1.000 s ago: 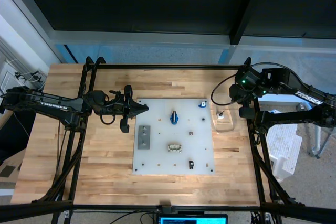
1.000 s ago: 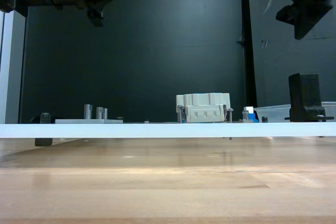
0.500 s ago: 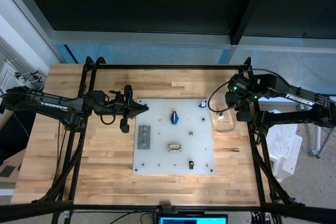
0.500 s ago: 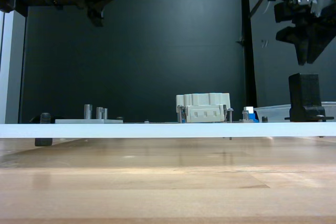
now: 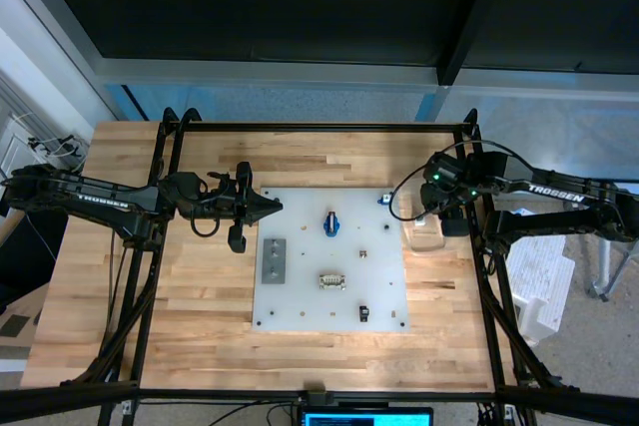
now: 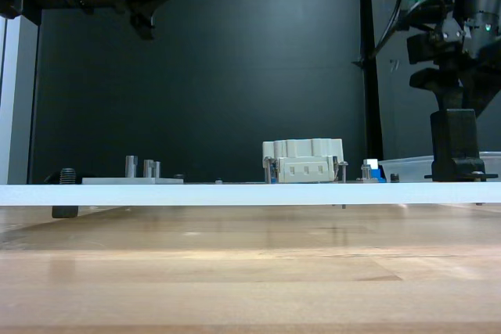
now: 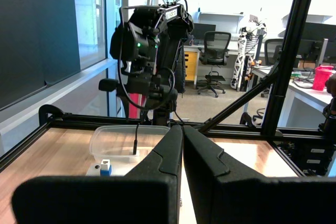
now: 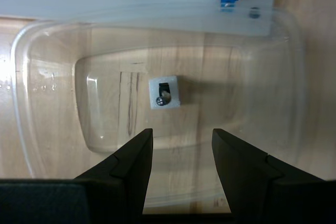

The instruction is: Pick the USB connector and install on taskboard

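The right arm has come down and in since a second ago. Its right gripper [image 8: 181, 136] now hangs low over the clear plastic tray [image 8: 22, 82], where before it rode higher and further out toward the table's [image 5: 200, 316] right edge. Its fingers [image 8: 137, 145] are spread wide. Below the gap between them, on the tray floor, lies one small white block [image 8: 164, 93]. The USB connector [image 8: 164, 87], as far as I can tell, is the tiny dark piece set in that block, untouched by either finger. The left arm has not moved. Its left gripper [image 7: 182, 129] hangs above the taskboard's [image 5: 300, 311] far left corner, fingers pressed together and pointing across toward the other arm. I count two arms, one tray just beside the board's right edge, and one board. The board carries one grey metal block [image 5: 273, 259], one silver multi-pin connector [image 5: 332, 281] and one small black socket [image 5: 364, 313]. It also carries two blue parts, an upright one [image 5: 330, 223] near the middle and a smaller blue-and-white one [image 5: 382, 199] at the far right corner.
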Available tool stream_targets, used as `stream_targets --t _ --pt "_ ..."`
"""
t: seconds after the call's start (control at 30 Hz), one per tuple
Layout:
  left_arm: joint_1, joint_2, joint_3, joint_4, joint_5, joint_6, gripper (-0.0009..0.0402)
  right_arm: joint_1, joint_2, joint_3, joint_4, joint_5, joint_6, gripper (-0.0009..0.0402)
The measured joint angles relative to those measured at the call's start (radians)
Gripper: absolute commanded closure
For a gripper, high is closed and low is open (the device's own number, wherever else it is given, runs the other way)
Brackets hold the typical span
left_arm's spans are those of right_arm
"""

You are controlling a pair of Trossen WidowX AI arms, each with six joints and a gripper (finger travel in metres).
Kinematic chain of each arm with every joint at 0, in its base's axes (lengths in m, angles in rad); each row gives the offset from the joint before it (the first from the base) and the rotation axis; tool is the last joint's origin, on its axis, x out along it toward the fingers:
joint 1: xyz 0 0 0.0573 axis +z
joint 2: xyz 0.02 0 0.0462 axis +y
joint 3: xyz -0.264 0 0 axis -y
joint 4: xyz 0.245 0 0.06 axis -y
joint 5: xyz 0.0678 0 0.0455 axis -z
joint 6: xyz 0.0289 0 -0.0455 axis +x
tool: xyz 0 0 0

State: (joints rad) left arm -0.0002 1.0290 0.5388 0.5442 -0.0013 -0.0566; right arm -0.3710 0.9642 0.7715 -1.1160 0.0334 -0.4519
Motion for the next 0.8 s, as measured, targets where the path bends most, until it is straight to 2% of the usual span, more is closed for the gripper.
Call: stream_targets --t 0.37,0.53,0.8 --pt "0.0 0.0 0.0 0.0 0.0 0.0 0.0393 -0.012 0.05 -0.061 0.104 -0.012 -0.025 0.0238" --pt "0.0 0.0 0.0 0.0 0.0 0.0 0.0393 -0.019 0.079 -0.07 0.143 -0.053 -0.034 0.0238" --pt "0.0 0.0 0.0 0.0 0.0 0.0 0.0393 -0.019 0.099 -0.113 0.208 -0.054 -0.046 0.0238"
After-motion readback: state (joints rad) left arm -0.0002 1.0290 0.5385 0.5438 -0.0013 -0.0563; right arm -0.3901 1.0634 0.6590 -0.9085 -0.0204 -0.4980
